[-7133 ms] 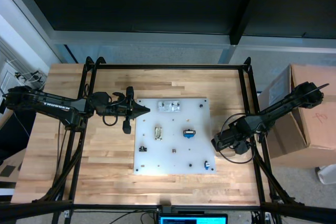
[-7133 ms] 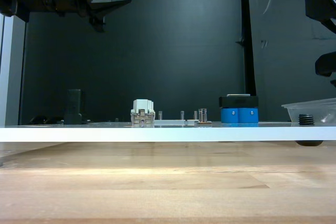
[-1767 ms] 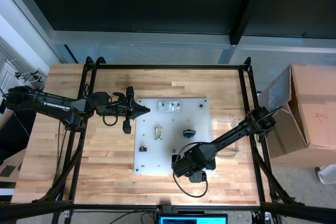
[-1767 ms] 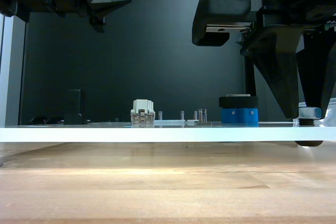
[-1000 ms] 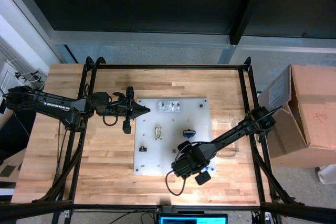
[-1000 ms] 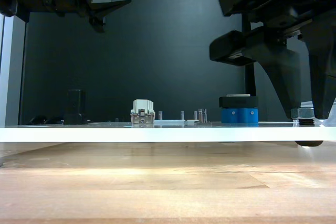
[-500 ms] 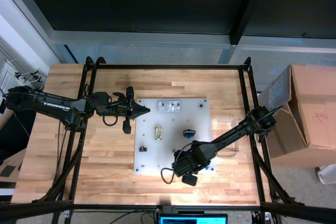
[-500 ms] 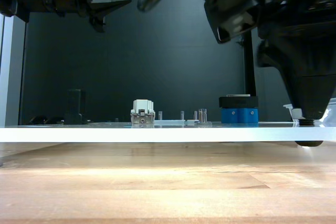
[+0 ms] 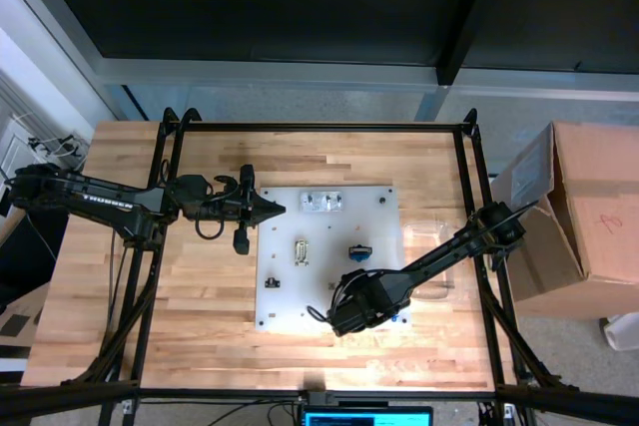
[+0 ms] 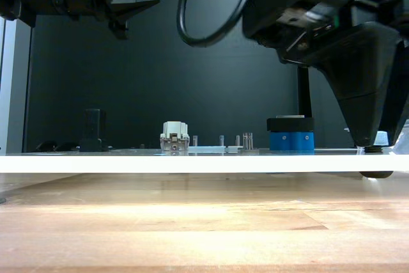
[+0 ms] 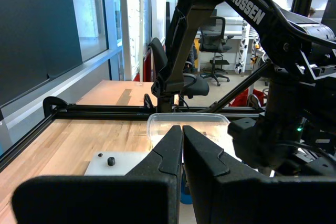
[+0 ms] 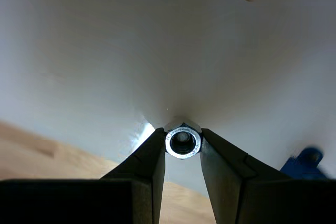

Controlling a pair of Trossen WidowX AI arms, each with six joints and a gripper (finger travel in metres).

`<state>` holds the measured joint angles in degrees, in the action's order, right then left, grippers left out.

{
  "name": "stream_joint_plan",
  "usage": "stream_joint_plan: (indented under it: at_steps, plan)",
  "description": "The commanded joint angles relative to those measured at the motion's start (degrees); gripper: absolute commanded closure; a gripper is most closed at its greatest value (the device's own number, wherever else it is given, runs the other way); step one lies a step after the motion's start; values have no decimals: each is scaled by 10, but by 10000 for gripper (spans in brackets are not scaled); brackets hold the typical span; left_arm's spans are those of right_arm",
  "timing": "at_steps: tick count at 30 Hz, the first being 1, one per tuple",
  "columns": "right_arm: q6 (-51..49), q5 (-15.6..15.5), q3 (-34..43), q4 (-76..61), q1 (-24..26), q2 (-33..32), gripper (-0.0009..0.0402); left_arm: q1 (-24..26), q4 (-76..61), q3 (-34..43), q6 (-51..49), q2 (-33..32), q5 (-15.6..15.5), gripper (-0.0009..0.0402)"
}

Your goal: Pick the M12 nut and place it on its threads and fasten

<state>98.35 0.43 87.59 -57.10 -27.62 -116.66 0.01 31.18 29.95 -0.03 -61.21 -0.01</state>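
Note:
My right gripper [image 9: 379,314] points straight down over the near right edge of the white board [image 9: 300,286]. It is shut on the small silver nut [image 12: 182,129], whose hole faces the wrist camera between the two fingers [image 12: 152,156]. In the low view the fingertips [image 10: 365,133] reach almost to the board, and the nut [image 10: 381,137] sits on its stud [image 10: 372,149], of which only a dark sliver shows. I cannot tell how far down it is threaded. My left gripper [image 9: 272,209] hovers shut above the board's far left edge.
A blue connector [image 9: 359,253] and a grey-white connector [image 9: 300,251] stand mid-board. A clear tray [image 9: 434,236] lies on the table right of the board. A cardboard box [image 9: 584,216] stands past the table's right edge. A black frame [image 9: 319,127] surrounds the workspace.
The right gripper carried the nut from the tray area to the stud. Over the last second its wrist has turned about the stud, with the nut held. The left arm has not moved.

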Motion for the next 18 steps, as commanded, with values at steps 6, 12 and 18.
stream_joint_plan:
  at_steps: [6,12,18]
  plan:
    - [185,0,0,5,0,-1,373,0,0,0,0,0,0,393]
    - [304,0,0,8,0,-1,373,0,0,0,0,0,0,393]
    - [429,0,0,9,0,-1,373,0,0,0,0,0,0,393]
